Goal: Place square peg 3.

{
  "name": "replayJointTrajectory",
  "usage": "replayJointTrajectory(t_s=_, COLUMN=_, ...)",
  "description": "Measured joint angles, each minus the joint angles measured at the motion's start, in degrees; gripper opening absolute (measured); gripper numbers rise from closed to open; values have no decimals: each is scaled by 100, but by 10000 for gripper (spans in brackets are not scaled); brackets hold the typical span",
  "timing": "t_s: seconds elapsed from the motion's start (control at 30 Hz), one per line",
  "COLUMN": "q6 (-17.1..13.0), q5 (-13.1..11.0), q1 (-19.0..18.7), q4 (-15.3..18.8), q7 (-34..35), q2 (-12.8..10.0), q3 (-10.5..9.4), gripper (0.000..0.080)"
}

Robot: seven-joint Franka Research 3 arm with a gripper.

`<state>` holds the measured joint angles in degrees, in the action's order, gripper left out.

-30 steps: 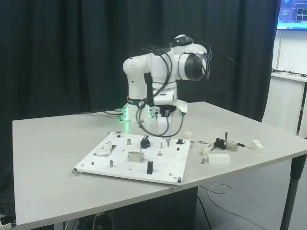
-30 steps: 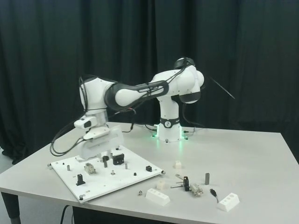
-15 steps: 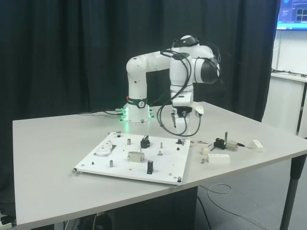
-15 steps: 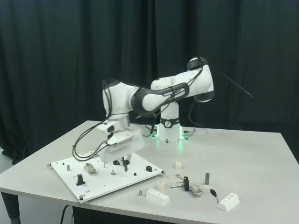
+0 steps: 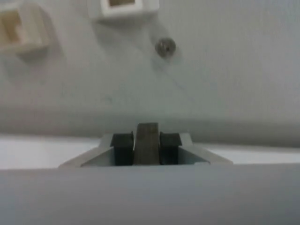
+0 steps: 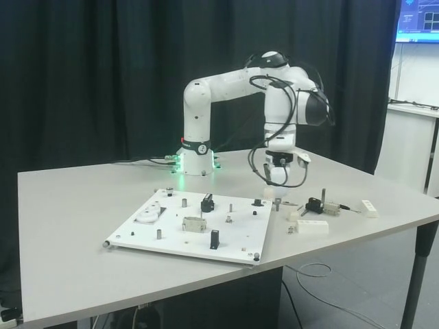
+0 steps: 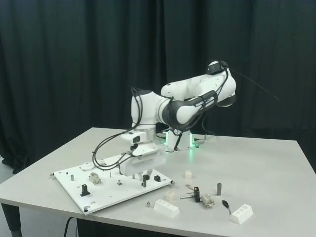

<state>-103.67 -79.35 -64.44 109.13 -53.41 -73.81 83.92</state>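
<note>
The hand [image 5: 147, 146] pinches a grey peg [image 5: 147, 143] between its two black fingers [image 5: 122, 147], which are pressed against the peg's sides near the lower middle of the wrist frame. The peg's long axis runs along the fingers, its free end pointing down toward the surface [image 5: 225, 84].

In the first room view the hand [image 6: 277, 200] points straight down at right of centre, just past the right edge of the white board [image 6: 195, 226]. The white arm [image 6: 226, 82] rises from its base at the back of the grey surface [image 6: 68, 205], reaches right at shoulder height and bends down at the wrist.

In the second room view the hand [image 7: 144, 178] sits low over the board's [image 7: 106, 190] right corner, near the frame's middle, the arm [image 7: 192, 101] stretching left from its green-lit base [image 7: 178, 143].

In the upper left of the wrist frame lie two white blocks [image 5: 123, 8] with square holes, and a small screw [image 5: 165, 46] is on the surface beside them.
</note>
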Motion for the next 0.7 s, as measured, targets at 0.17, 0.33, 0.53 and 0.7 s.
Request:
replayJointTrajectory(t_s=0.17, q6=-215, q5=21, q1=-98, q4=-22, q7=268, q2=1, q3=-135, gripper=114)
replayJointTrajectory(t_s=0.33, q6=-291, q5=77, q1=-105, q4=-83, q7=466, q2=0, q3=-258, gripper=114)
replayJointTrajectory(t_s=0.53, q6=-314, q5=187, q1=-67, q4=-182, q7=648, q2=0, q3=-377, gripper=114)
replayJointTrajectory(t_s=0.7, q6=-326, q5=254, q1=-15, q4=-237, q7=723, q2=0, q3=-470, gripper=114)
